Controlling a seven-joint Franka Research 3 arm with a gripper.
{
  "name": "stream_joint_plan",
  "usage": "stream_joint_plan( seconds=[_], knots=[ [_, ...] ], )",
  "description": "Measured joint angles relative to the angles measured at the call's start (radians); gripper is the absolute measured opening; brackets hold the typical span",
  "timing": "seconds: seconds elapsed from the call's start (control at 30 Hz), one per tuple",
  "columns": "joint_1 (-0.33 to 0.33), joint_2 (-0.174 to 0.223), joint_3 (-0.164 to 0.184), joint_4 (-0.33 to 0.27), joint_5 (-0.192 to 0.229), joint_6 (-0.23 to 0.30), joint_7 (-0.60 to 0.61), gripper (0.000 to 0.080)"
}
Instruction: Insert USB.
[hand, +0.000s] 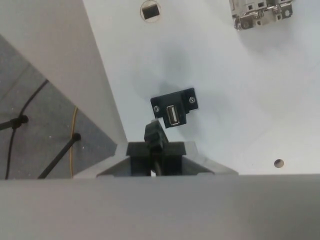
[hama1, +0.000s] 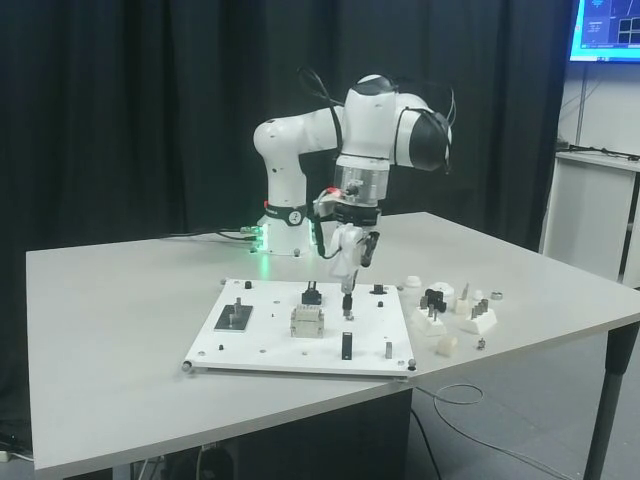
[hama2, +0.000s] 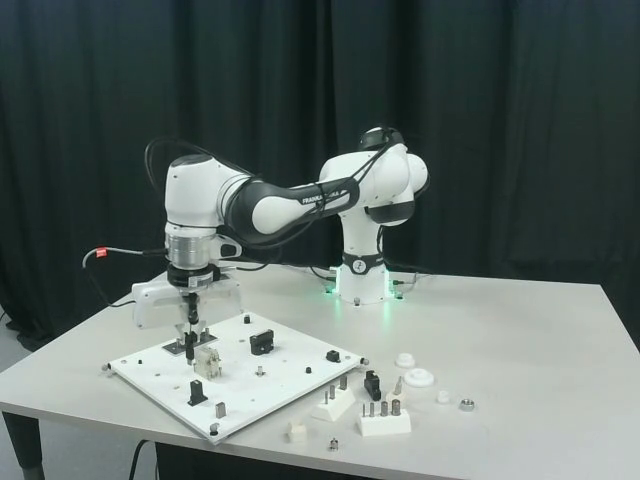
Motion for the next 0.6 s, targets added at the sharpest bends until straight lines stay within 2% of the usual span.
stream_joint_plan(
  seconds=[0.6],
  knots=[
    [-0.005, 0.0, 0.016, 0.0, 0.002, 0.001, -0.016, 0.0048]
  ],
)
